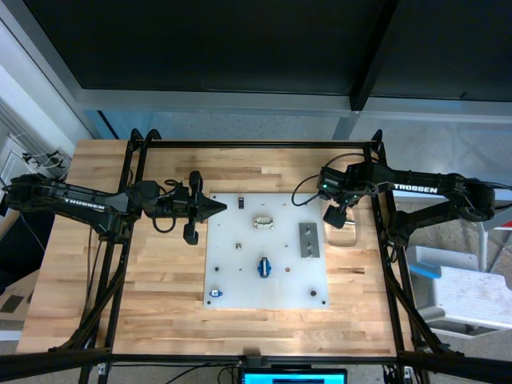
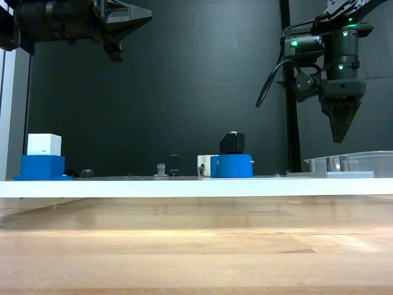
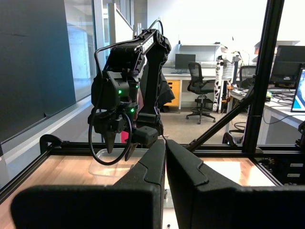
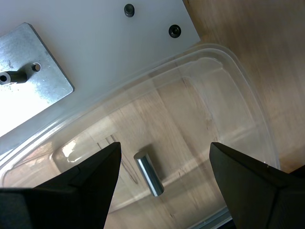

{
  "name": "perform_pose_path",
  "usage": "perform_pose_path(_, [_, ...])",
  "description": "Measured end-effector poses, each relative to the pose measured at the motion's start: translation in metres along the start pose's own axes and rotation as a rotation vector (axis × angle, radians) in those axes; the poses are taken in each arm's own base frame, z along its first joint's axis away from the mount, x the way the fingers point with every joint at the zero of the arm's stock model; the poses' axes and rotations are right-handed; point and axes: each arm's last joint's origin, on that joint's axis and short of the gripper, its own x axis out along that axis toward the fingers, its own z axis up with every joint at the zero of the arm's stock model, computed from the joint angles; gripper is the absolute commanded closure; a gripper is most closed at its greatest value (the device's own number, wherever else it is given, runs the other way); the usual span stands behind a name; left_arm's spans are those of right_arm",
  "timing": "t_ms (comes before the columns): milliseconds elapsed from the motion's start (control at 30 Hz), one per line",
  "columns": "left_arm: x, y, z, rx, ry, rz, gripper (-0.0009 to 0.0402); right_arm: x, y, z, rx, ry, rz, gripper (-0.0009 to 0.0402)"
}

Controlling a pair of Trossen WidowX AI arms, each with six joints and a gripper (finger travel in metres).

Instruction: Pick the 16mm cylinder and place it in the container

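Observation:
The 16mm cylinder (image 4: 148, 172), a short shiny metal peg, lies on its side on the floor of the container (image 4: 238, 81). The container is a clear shallow tray (image 1: 342, 234) on the wood just right of the white board. My right gripper (image 4: 164, 160) hangs open straight above it, pointing down, its fingers on either side of the peg but clear of it; the low view shows its tip (image 2: 339, 132) above the tray rim (image 2: 356, 161). My left gripper (image 1: 218, 207) is shut and empty, held high at the board's left edge (image 2: 144, 13), pointing right.
The white board (image 1: 240, 272) carries a grey metal block (image 1: 309, 238) beside the tray, a blue-and-silver part (image 1: 264, 267), a blue base with a white cube (image 1: 216, 294) and small pegs. Black frame rails (image 1: 382, 240) run along the table's sides.

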Motion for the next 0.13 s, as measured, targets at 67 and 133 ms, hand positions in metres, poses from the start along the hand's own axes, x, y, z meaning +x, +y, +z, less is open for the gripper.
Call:
perform_pose_path(67, [0.0001, 0.0, 0.0, 0.0, 0.0, 0.0, 0.0393, 0.0, 0.0, 0.0, 0.0, 0.0, 0.0, 0.0134])
perform_pose_path(133, [0.0, 0.0, 0.0, 0.0, 0.0, 0.0, 0.0393, 0.0, 0.0, 0.0, 0.0, 0.0, 0.0, 0.0134])
